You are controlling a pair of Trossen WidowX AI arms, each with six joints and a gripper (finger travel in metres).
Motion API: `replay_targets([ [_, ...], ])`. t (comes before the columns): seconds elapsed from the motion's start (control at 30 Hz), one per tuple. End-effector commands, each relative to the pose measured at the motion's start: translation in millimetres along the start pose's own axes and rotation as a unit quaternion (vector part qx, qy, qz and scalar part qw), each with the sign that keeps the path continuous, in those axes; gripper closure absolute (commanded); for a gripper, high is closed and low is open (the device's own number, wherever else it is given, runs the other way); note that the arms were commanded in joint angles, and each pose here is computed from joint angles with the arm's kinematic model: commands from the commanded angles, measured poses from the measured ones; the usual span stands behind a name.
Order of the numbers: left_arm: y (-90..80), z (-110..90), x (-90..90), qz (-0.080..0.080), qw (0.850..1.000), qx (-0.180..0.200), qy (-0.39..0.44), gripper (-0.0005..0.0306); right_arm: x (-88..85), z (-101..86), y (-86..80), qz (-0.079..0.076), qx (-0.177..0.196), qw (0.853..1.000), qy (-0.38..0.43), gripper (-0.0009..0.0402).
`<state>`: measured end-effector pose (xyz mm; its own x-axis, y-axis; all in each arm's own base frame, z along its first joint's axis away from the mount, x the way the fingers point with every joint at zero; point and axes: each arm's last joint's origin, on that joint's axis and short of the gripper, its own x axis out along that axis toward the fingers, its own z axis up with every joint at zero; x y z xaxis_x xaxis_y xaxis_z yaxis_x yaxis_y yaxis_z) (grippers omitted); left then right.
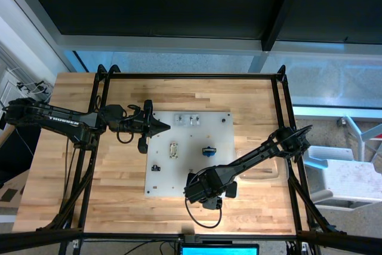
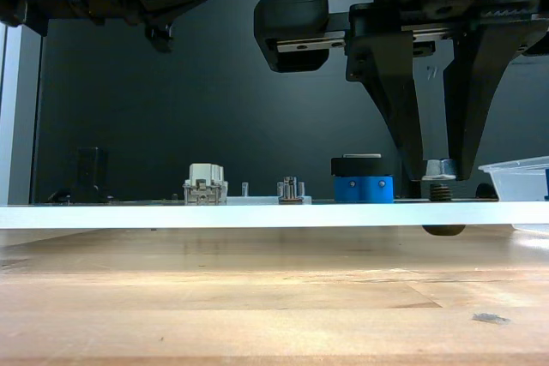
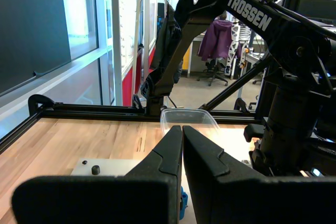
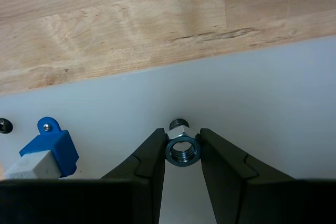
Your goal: Pick the M12 fastener and fasten on the M12 threads
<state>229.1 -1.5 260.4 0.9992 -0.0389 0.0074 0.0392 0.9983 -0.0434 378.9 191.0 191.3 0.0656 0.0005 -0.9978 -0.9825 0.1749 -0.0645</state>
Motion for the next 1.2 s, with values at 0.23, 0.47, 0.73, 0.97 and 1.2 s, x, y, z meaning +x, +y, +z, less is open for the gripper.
replay_targets([
  [0.23, 0.0, 0.1, 0.0, 0.000, 1.000, 0.000, 0.000, 0.0300, 5.2, 1.2, 1.0, -0.004, -0.001, 1.000, -0.006, 0.0375],
  [0.47, 0.1, 0.1, 0.0, 0.000, 1.000, 0.000, 0.000, 0.0300, 12.7, -0.4, 3.5, 0.001, -0.001, 1.000, -0.002, 0.0375],
  [0.73, 0.1, 0.1, 0.0, 0.000, 1.000, 0.000, 0.000, 0.0300, 12.7, -0.3, 3.2, 0.000, 0.002, 1.000, -0.003, 0.0375],
  [0.97, 0.1, 0.1, 0.0, 0.000, 1.000, 0.000, 0.000, 0.0300, 12.7, -0.5, 2.8, -0.001, 0.016, 1.000, -0.003, 0.0375],
  [1.2, 0.0, 0.1, 0.0, 0.000, 1.000, 0.000, 0.000, 0.0300, 12.6, -0.5, 2.7, -0.001, 0.178, 0.984, -0.003, 0.0375],
])
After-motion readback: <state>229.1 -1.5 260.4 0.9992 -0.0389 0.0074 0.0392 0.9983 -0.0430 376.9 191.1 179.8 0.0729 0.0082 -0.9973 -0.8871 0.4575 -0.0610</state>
